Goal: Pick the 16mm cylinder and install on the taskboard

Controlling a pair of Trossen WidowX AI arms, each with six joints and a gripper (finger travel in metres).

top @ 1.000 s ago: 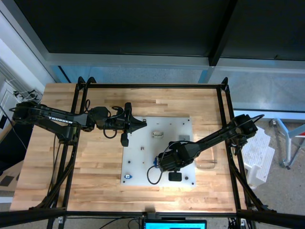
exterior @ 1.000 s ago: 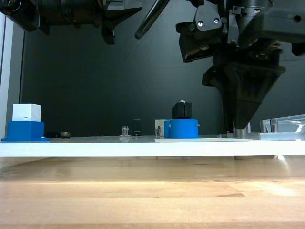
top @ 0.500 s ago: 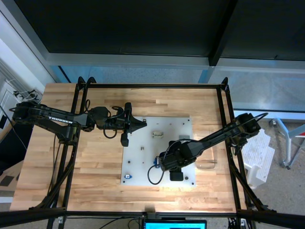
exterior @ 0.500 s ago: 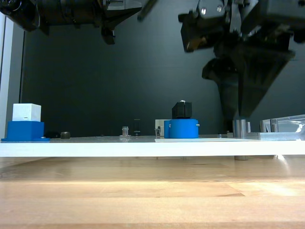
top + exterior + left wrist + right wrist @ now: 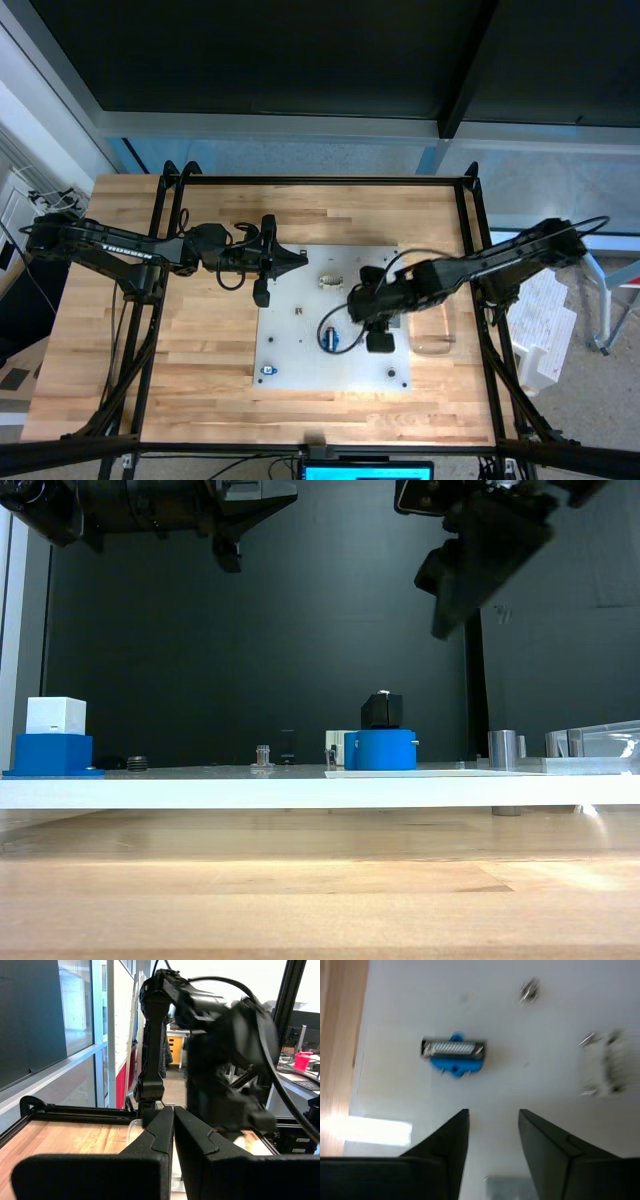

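The right gripper (image 5: 492,1111) hangs high above the taskboard (image 5: 290,352), its jaws parted by a clear gap, holding nothing and touching nothing. Below it on the board lie a blue connector (image 5: 454,1055) and a beige connector (image 5: 604,1069). The 16mm cylinder (image 5: 502,750) stands upright on the taskboard, free of both grippers, to the right of a round blue fitting (image 5: 380,750) and just beside the grey metal block (image 5: 575,765). The left gripper (image 5: 173,1112) sits raised over the board's far left corner, its jaws pressed together and empty. The board rests on the wooden desk (image 5: 195,385).
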